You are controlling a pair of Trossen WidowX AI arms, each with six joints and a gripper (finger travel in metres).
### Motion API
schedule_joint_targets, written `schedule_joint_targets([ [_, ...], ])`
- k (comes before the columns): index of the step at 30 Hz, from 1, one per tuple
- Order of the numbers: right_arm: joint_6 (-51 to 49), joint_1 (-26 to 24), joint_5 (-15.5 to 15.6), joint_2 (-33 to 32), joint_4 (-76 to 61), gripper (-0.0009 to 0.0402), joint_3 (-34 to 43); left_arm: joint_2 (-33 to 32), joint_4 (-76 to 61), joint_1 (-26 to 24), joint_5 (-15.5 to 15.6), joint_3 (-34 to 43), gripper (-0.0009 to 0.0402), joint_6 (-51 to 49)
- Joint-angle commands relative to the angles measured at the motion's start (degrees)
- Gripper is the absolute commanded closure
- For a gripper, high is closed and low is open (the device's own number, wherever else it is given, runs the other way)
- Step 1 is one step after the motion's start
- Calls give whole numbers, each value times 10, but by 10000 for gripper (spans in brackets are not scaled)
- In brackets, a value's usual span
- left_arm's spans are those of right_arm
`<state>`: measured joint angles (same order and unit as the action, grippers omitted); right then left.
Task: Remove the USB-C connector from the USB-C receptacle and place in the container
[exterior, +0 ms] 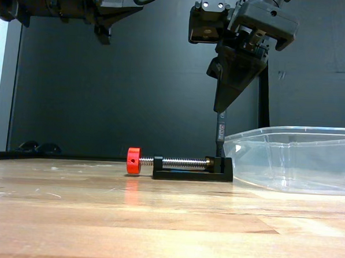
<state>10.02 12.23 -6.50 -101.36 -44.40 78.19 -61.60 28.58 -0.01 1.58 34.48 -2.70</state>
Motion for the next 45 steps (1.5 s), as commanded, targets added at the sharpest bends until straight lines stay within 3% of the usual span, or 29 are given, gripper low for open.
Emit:
schedule_joint_targets([
  [1, -3, 0, -1, 1, -17, 393, 11, 0, 0, 0, 0, 0, 393, 0],
  [17, -5, 0, -15, 5, -83, 393, 103, 0, 0, 0, 0, 0, 393, 0],
  [28, 1, 0, -13, 8, -92, 393, 109, 0, 0, 0, 0, 0, 393, 0],
  [36, 17, 5, 1, 59, -112, 393, 64, 0, 0, 0, 0, 0, 393, 0],
  [45, 48, 10, 1, 165, -124, 393, -36, 0, 0, 0, 0, 0, 393, 0],
])
